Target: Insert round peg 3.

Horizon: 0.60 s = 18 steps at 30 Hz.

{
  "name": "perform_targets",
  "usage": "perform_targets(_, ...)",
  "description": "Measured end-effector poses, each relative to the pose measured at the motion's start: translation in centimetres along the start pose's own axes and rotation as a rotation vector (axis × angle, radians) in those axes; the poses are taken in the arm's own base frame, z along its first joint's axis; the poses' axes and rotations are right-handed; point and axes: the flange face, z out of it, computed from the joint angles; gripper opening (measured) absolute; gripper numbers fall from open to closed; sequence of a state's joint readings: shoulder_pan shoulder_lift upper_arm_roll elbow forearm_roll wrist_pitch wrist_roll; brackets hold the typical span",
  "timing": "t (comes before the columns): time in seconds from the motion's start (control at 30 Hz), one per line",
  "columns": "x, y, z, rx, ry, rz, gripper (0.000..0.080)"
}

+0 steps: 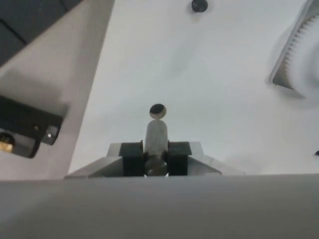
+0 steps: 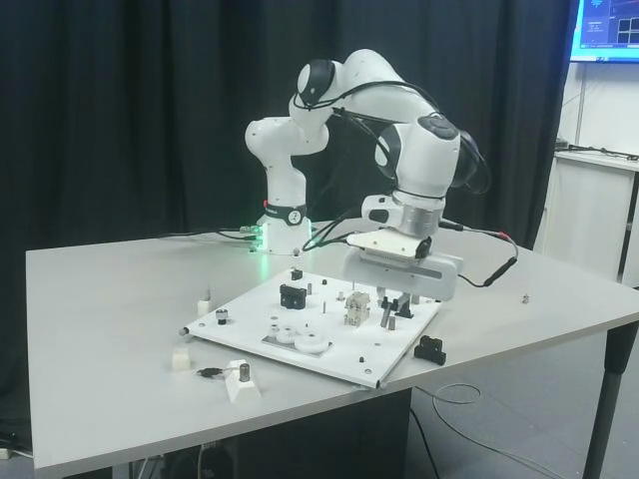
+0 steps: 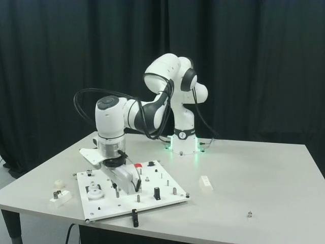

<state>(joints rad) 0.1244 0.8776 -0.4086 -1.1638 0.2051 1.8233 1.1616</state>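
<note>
Tool (image 1: pixel 156 162), two black-padded fingers, is clamped on one smooth grey cylindrical metal peg (image 1: pixel 156 137), held upright over the flat white square board (image 1: pixel 209 74) near one small round dark hole (image 1: pixel 157 110). One white toothed gear (image 1: pixel 301 55) sits toward the board's edge on the grey worktop (image 2: pixel 110 299).

The gripper (image 1: pixel 156 164) hung low over the white board (image 2: pixel 329 349), its black pads clamped on the round peg (image 1: pixel 156 137). Straight beneath the peg's tip lay an open hole (image 1: pixel 157 110), with bare board all around it. A white gear (image 1: pixel 301 52) sat well off to one side, a black block (image 1: pixel 25 124) off to the other beyond the board's edge, and a small black knob (image 1: pixel 199 5) far ahead.
</note>
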Motion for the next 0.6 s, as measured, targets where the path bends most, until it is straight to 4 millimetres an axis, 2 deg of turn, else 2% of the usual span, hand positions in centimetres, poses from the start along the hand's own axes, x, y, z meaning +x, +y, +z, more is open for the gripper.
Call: perform_targets(0.6,-1.1,1.6,1.6,0.065,0.033,0.111,0.0099)
